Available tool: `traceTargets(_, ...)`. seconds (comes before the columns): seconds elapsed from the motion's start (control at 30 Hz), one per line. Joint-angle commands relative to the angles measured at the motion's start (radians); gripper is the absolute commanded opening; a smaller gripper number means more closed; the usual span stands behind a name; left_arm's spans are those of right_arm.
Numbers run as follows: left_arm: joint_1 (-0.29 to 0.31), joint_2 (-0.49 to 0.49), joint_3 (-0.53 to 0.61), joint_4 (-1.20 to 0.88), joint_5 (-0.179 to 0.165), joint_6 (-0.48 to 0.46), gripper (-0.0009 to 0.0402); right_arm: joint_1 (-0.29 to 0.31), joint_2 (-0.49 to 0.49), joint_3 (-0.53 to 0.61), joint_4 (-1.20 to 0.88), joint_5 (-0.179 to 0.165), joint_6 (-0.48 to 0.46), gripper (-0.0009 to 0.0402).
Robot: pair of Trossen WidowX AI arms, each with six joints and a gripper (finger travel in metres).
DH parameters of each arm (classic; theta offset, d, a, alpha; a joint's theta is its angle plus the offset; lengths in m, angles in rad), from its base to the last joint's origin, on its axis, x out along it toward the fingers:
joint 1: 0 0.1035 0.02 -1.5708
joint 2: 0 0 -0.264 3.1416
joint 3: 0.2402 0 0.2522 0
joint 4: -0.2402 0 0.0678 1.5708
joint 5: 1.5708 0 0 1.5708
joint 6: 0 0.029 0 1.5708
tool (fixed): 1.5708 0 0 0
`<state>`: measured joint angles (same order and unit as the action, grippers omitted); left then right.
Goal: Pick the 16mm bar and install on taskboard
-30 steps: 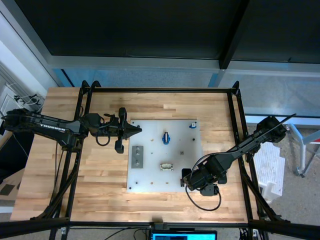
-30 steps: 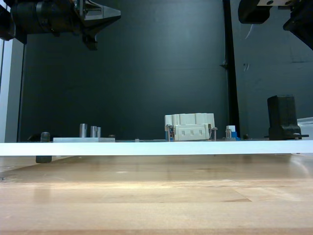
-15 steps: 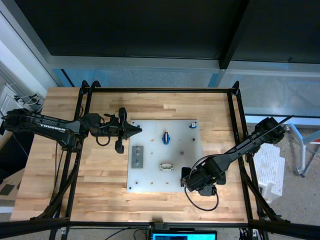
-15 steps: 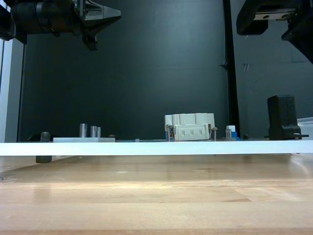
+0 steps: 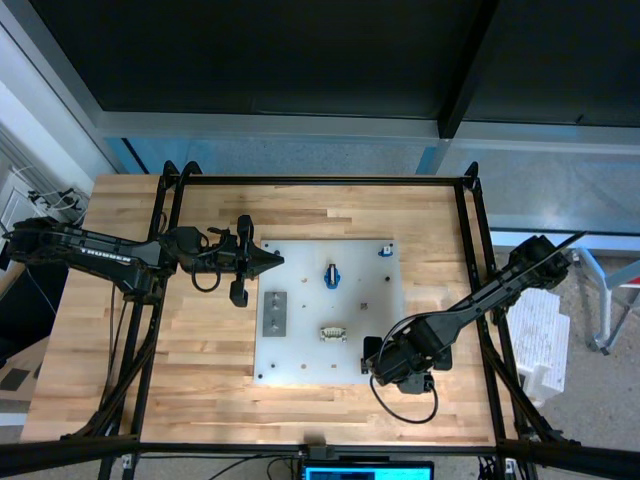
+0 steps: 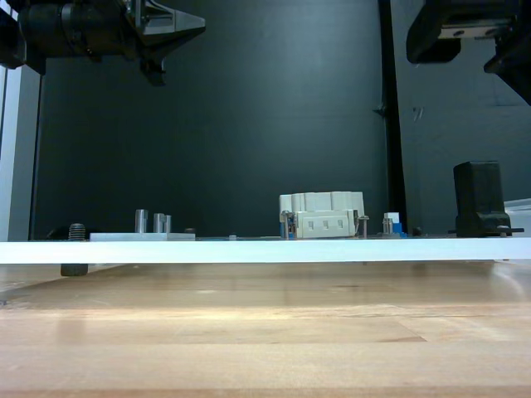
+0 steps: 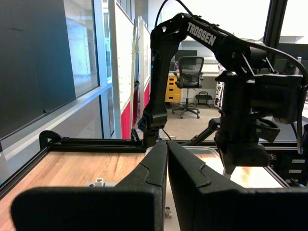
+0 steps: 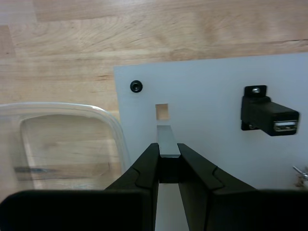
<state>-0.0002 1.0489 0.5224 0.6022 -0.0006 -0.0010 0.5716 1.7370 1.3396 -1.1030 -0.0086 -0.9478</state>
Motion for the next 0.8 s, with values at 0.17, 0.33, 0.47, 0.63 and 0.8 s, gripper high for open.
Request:
traceTargets(0.17,0.0,0.0,0.0,0.0,0.0,0.0,0.0,0.004,0.012,0.0,0.024,-0.011,-0.003,0.0)
traceTargets(0.33,0.0,0.0,0.0,0.0,0.0,0.0,0.0,0.008,0.023,-0.001,0.033,-0.011,-0.004,0.0)
traceTargets(0.47,0.0,0.0,0.0,0.0,0.0,0.0,0.0,0.01,0.027,-0.004,0.035,-0.012,-0.003,0.0)
traceTargets(0.63,0.0,0.0,0.0,0.001,0.0,0.0,0.0,0.014,0.027,-0.015,0.046,-0.014,-0.004,0.0)
traceTargets(0.8,0.0,0.0,0.0,0.0,0.0,0.0,0.0,0.018,0.027,-0.033,0.067,-0.015,-0.004,0.0)
